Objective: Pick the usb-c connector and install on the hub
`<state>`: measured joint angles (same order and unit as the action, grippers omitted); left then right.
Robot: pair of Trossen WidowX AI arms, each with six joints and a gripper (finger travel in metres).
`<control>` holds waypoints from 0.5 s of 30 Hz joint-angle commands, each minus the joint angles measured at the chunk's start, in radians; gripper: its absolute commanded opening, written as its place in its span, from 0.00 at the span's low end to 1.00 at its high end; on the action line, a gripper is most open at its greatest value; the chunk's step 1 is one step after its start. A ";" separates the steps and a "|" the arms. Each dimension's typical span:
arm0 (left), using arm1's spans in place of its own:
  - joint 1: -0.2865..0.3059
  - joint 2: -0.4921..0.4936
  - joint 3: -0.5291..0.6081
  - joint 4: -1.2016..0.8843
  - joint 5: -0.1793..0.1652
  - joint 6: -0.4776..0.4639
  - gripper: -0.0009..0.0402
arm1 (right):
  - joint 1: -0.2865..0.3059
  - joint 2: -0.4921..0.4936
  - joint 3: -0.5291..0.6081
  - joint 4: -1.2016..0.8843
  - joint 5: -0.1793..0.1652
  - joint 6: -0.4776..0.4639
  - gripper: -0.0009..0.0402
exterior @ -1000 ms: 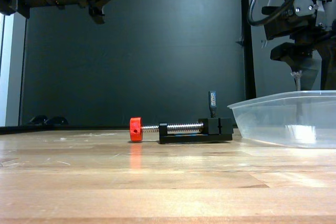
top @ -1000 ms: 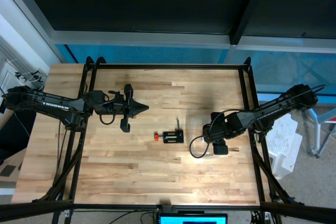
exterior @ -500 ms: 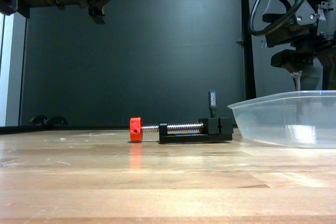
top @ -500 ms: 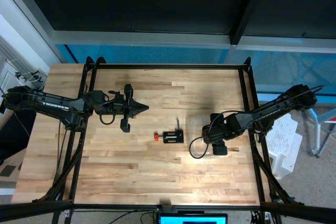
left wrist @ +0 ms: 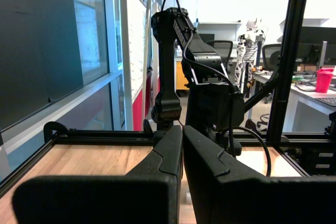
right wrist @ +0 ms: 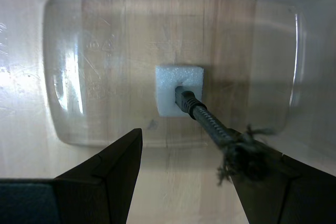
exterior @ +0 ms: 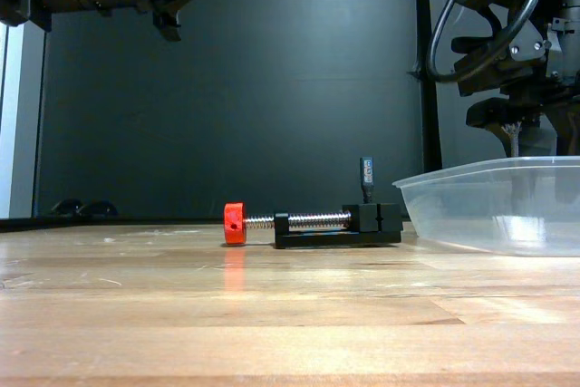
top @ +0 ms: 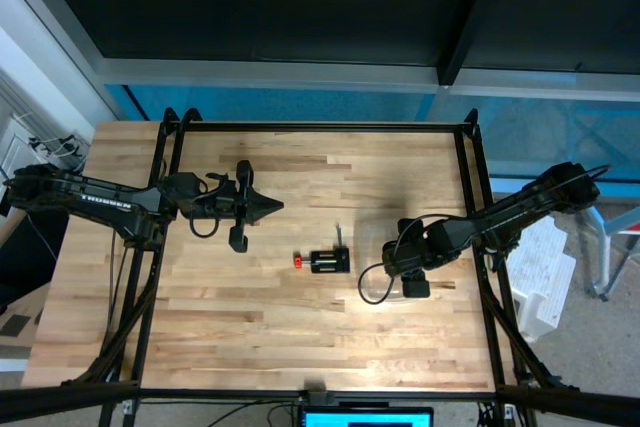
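The usb-c connector [right wrist: 182, 97] is black and stands plugged into a white foam block [right wrist: 170, 85] on the floor of a clear plastic tray [right wrist: 52, 77]. Its braided cable [right wrist: 212, 124] rises to a frayed end beside one finger. My right gripper [right wrist: 185, 139] hangs open above the tray [exterior: 471, 174], pointing down, with the cable between its fingers but not clamped. The hub [top: 325, 261] is black with a red-orange tip and lies mid-table, left of the tray. In the low view the hub [exterior: 335, 222] carries a small upright post. My left gripper [top: 275, 207] is shut and parked high at the left.
The black frame rails [top: 320, 128] run along the table's far and side edges. Bare wood [top: 250, 327] lies between the hub and the near edge. The right arm's cable loop [top: 372, 282] hangs over the tray.
My right gripper has dropped a little toward the tray and shifted slightly left. The left arm, hub and tray have not moved.
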<state>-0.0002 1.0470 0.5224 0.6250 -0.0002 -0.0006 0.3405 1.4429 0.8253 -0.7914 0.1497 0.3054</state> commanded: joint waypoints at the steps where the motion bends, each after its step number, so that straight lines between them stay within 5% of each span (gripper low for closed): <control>1: 0.000 0.000 0.000 0.001 0.000 0.000 0.02 | 0.000 0.007 0.000 0.003 0.000 0.000 0.54; 15: 0.000 0.000 0.000 0.001 0.000 0.000 0.02 | 0.000 0.006 0.000 0.011 0.000 0.000 0.54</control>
<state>-0.0002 1.0470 0.5224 0.6258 -0.0006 -0.0002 0.3405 1.4490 0.8246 -0.7799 0.1497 0.3054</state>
